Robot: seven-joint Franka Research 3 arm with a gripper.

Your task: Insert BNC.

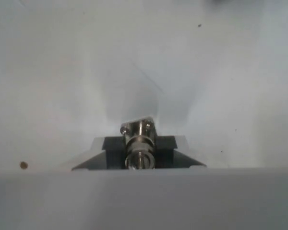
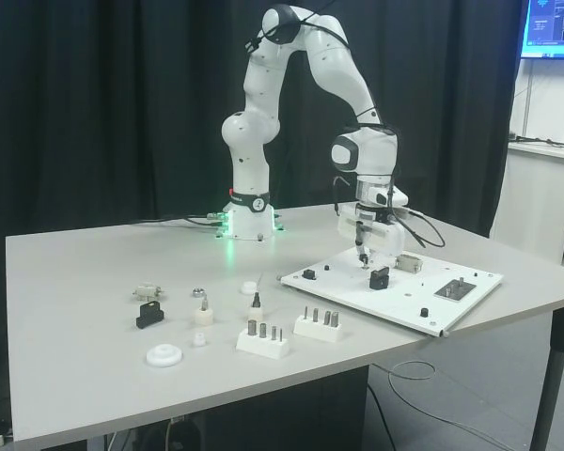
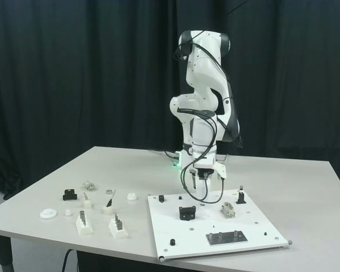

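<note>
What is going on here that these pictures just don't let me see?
- Gripper fingers: too small in both room views, out of frame in the wrist view.
- BNC connector: its lower end is cut off by a pale blurred band in the wrist view.
- Small parts on the grey table: too small to identify.

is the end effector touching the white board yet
Apart. In the first room view the end effector hangs above the white board, with a visible gap beneath its tip. The wrist view shows the BNC connector below it.
</note>
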